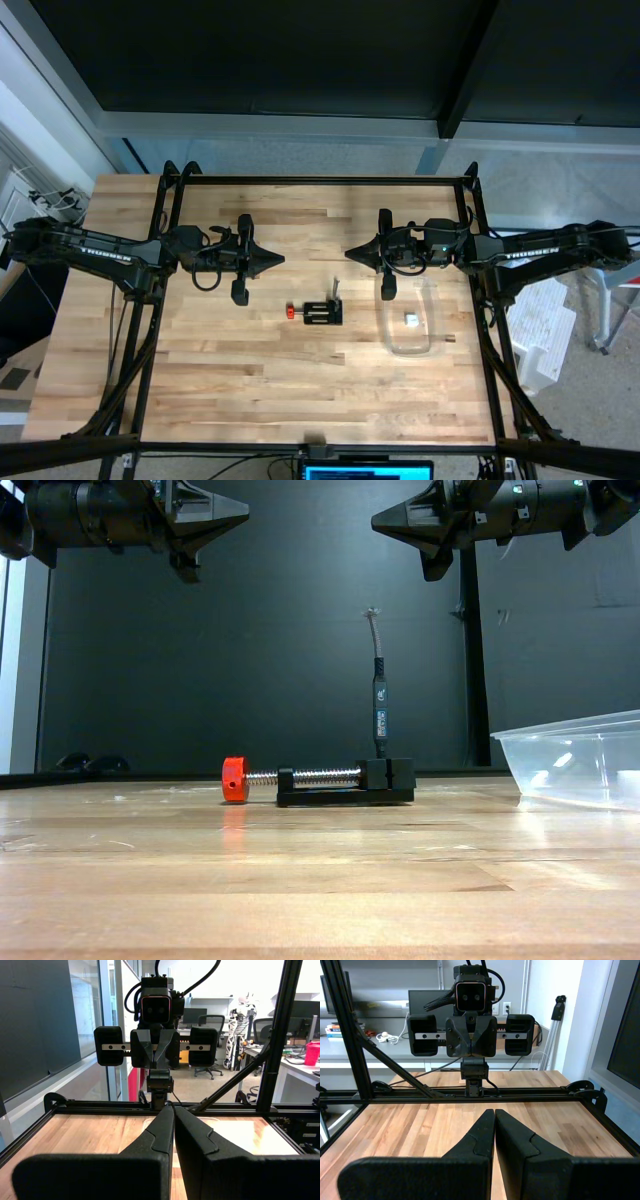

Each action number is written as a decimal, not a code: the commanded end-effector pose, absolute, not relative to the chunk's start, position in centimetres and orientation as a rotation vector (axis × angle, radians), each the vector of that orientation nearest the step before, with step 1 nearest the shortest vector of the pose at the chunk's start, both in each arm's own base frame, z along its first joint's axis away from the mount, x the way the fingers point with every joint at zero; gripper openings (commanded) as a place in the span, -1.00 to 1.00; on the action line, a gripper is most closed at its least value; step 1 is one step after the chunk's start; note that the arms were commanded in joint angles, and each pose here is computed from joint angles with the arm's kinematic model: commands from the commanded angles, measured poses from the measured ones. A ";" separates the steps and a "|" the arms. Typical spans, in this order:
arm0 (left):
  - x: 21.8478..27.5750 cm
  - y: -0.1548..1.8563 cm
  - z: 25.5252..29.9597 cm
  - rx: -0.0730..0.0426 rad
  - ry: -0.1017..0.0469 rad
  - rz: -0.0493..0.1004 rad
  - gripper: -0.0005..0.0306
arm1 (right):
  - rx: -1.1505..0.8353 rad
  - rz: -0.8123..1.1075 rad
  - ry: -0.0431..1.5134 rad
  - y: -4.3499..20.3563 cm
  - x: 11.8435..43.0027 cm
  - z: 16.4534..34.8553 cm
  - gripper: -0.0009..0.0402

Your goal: Remove the USB-C connector from taskboard and place in the container

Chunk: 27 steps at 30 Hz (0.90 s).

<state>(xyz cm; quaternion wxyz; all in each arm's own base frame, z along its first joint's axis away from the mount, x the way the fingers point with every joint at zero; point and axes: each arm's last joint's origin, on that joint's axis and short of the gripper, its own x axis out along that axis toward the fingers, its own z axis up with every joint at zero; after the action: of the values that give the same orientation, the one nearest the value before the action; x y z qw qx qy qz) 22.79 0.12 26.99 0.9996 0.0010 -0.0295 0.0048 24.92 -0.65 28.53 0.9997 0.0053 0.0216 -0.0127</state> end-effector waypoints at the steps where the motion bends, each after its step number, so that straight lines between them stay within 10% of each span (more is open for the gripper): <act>1: 22.79 0.14 27.01 0.002 -0.059 0.010 -0.96 | 0.011 -0.025 0.043 -0.6 24.9 28.5 -0.96; 27: 22.78 0.13 27.02 0.002 -0.060 0.010 -0.97 | 0.045 -0.019 0.232 -0.4 25.0 29.3 -0.96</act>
<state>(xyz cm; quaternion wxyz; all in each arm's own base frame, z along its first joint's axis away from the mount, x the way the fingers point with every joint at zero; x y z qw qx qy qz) 22.78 0.13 27.00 0.9995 0.0011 -0.0297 0.0050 25.07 -0.44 29.28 0.9950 0.0240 0.0966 -0.0106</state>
